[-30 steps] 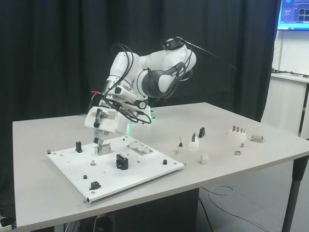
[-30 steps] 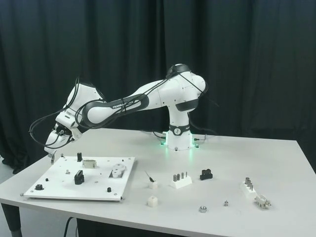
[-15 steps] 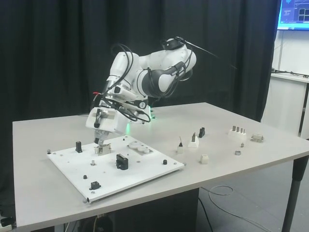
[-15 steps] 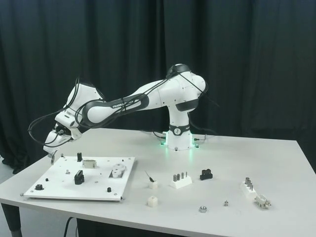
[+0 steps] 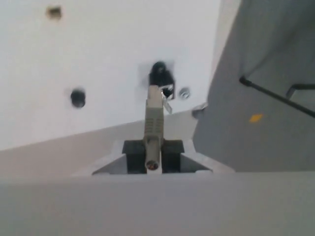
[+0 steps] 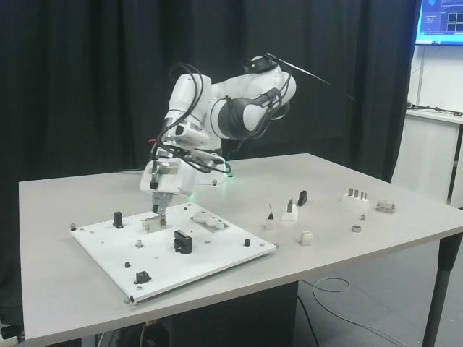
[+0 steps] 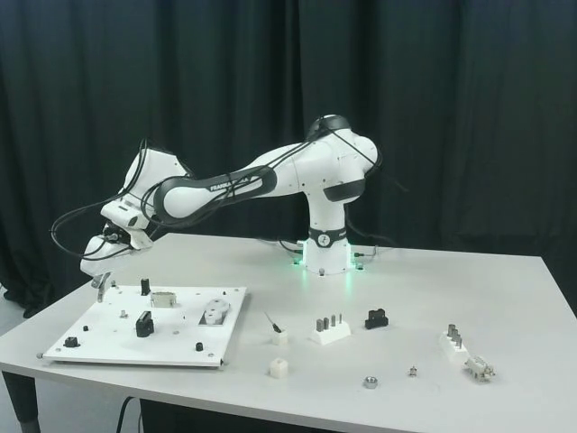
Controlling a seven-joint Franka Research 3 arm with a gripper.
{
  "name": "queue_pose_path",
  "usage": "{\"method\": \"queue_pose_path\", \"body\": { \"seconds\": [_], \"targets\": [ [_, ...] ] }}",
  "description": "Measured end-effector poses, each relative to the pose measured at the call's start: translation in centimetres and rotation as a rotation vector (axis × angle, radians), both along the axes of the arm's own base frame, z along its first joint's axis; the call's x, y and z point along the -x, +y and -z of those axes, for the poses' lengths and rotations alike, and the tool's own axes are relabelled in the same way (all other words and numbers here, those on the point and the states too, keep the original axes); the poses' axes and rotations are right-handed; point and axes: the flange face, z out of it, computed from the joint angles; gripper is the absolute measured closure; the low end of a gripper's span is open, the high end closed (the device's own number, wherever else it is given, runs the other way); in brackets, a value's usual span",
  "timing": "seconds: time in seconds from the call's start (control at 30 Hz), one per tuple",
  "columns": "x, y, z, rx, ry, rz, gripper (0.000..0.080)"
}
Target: Place Ethernet.
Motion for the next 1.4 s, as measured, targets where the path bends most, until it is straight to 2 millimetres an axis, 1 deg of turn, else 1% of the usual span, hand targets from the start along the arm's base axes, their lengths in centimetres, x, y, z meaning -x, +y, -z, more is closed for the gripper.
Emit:
{"method": "queue_pose_path", "body": {
  "seconds": [0.27,0.57,0.83,1.4],
  "targets": [
    [-1.1,3.1,-1.6,-0.082,-0.013,0.025,0.0741],
    [-1.9,8.0,-3.1,-0.173,-0.009,0.101,0.0741],
    [-2.7,13.1,-3.6,-0.219,0.018,0.185,0.0741],
    [-4.3,25.3,-2.5,-0.261,0.068,0.344,0.0741]
  ]
}}
